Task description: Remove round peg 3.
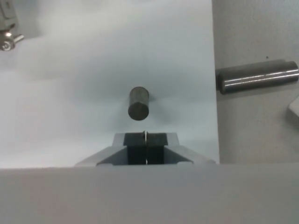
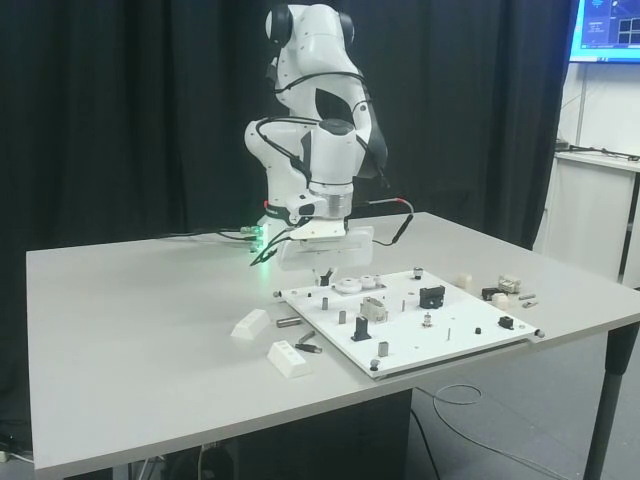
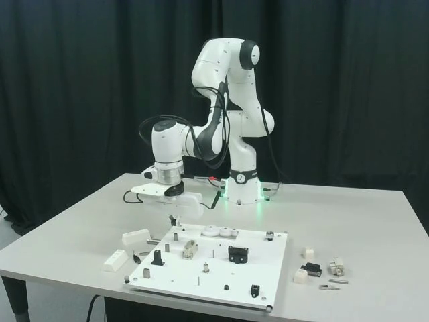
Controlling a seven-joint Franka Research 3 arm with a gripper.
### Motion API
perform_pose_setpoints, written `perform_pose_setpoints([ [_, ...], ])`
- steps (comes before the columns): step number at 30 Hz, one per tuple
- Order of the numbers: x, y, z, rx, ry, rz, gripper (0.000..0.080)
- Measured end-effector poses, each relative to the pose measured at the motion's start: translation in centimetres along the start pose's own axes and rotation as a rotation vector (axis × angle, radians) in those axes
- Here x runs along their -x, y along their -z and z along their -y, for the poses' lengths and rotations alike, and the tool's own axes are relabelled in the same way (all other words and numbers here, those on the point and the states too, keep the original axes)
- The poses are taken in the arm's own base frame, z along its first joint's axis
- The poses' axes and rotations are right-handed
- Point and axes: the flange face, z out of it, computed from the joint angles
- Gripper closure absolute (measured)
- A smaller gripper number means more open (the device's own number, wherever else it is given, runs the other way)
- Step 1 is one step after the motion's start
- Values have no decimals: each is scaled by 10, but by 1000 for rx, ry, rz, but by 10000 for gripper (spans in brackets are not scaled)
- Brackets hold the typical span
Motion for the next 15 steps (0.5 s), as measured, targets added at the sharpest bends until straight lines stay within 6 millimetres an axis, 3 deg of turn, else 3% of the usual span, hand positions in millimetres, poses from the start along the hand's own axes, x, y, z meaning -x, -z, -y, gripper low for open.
perform_pose_setpoints([
  [15, 0, 3, 4, -4, -5, -5, 802],
])
